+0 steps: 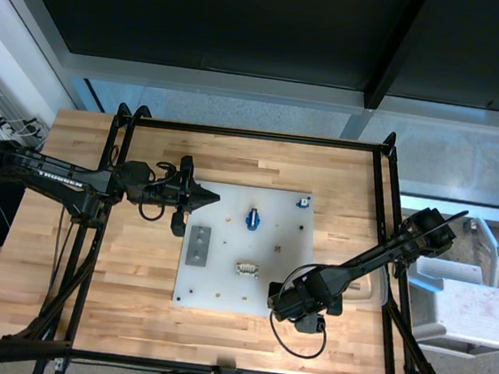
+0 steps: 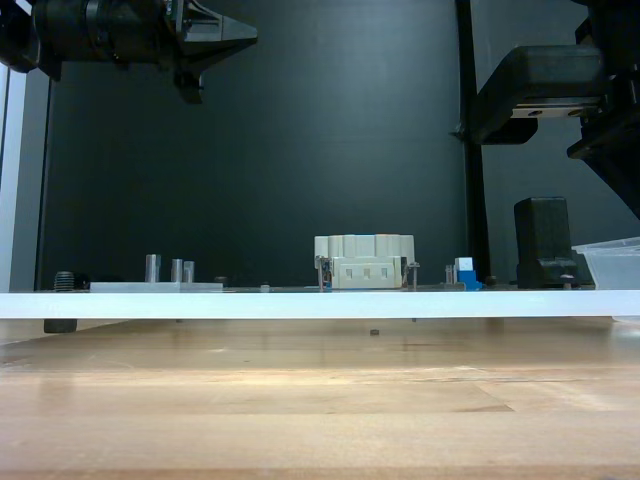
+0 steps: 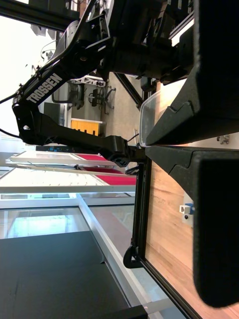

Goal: Pick the 16mm bar and place in it's hole on the taskboard

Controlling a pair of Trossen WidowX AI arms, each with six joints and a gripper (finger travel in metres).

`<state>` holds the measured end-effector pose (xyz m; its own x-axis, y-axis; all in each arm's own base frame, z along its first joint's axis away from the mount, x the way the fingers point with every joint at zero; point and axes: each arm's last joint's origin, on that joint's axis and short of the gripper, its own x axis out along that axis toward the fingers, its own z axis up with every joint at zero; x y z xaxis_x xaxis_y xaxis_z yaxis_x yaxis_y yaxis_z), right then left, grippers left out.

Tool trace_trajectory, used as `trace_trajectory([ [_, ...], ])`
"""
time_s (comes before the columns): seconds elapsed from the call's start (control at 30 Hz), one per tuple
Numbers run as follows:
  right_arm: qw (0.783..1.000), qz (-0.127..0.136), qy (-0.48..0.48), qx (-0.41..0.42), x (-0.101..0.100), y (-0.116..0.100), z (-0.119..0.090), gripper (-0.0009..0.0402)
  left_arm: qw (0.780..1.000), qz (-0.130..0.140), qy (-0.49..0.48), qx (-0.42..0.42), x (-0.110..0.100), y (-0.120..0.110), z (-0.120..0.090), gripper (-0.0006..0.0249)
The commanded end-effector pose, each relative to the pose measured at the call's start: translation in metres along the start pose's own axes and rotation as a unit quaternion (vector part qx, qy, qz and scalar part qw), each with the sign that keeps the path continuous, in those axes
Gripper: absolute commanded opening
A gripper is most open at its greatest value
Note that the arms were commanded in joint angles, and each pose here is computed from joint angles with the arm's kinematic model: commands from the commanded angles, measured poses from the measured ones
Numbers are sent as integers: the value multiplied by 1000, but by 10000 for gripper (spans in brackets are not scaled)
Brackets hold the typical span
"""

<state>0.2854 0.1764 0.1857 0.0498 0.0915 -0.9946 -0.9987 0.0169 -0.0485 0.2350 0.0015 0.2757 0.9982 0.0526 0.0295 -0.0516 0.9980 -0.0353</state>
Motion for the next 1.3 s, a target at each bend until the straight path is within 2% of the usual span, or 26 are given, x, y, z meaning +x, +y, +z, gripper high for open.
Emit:
trace_trajectory([
  [0.03, 1000, 0, -1, 2, 0, 0, 0, 0, 1000, 0, -1, 0, 0, 0, 0, 0],
  [0.23, 1000, -1, -1, 4, -1, 0, 0, 2, 1000, 0, 0, 0, 0, 0, 0, 0],
  [0.33, 1000, -1, -1, 14, -2, 0, 0, 23, 1000, 0, 0, 0, 0, 0, 0, 0],
  [0.7, 999, -15, -4, 28, -12, 2, -1, 205, 1000, 0, 0, 0, 0, 0, 0, 0],
  [0.87, 998, -42, 8, 39, -22, 4, -3, 259, 1000, 0, 0, 0, 0, 0, 0, 0],
  [1.0, 997, -60, 1, 40, -37, 8, -5, 277, 1000, 0, 0, 0, 0, 0, 0, 0],
  [1.3, 996, -80, -5, 40, -70, 14, -7, 275, 1000, 0, -1, 0, 0, 0, 0, 0],
])
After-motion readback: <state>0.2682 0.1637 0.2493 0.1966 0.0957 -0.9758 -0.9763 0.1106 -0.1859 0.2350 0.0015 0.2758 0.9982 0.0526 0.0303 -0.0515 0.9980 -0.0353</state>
